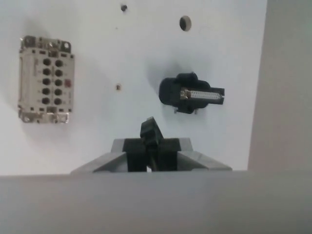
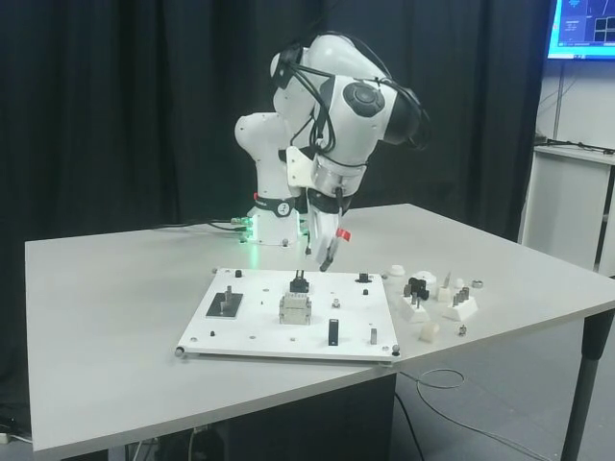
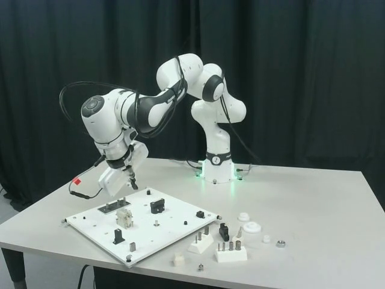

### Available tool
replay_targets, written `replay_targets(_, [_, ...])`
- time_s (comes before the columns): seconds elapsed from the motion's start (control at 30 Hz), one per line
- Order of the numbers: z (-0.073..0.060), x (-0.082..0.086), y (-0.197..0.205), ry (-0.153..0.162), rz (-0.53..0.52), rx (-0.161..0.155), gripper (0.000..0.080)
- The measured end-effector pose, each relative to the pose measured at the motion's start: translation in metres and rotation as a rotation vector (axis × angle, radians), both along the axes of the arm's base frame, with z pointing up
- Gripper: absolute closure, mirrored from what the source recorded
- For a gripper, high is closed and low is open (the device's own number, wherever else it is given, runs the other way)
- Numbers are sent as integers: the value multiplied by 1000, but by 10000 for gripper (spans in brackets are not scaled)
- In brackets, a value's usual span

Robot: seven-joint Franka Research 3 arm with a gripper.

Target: Insert USB.

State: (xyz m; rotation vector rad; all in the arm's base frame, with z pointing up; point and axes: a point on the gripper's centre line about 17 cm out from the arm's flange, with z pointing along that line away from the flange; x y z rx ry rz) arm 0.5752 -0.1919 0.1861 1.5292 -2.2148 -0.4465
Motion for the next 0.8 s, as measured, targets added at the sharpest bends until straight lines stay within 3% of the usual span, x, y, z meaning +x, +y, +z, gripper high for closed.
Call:
replay_targets(0.23, [1,5,-9,-35,-48,-38,754])
replay_targets(0.47, [-1,18,-19,-91,-93,-76,754])
replay_targets(0.8, [-8,44,-24,-204,-159,-73,754])
